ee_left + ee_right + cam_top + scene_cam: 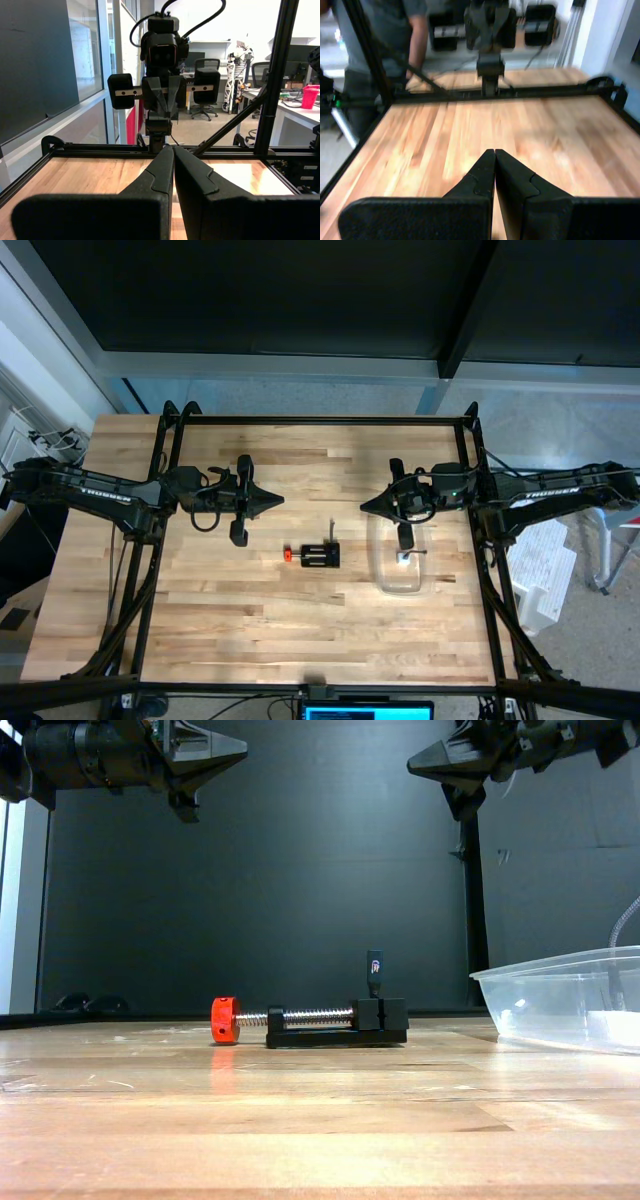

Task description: Pick the USB-C connector and install on taskboard

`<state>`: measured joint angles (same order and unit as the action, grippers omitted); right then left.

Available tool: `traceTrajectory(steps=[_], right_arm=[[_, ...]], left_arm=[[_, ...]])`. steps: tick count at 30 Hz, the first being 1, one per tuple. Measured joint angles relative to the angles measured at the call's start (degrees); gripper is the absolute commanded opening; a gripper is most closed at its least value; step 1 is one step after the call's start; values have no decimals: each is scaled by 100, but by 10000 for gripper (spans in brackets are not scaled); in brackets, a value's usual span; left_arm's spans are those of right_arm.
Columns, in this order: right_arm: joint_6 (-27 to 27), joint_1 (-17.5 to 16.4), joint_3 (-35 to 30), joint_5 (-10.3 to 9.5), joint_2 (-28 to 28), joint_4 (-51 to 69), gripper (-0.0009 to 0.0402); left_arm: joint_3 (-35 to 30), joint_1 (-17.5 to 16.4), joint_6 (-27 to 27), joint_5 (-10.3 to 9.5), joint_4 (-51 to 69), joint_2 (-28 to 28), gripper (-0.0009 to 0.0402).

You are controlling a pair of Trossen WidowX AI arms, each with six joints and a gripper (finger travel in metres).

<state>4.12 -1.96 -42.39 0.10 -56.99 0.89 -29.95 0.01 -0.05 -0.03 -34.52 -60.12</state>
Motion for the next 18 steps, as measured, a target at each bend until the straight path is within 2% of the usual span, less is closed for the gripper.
traceTrajectory(steps=[10, 18], right_arm=[[-4, -31, -1244, -122, -509, 3464, 0], [26, -79, -1886, -122, -907, 5123, 0]], left_arm=[[2, 0, 2, 0, 0, 0, 0], [0, 0, 2, 0, 2, 0, 0]])
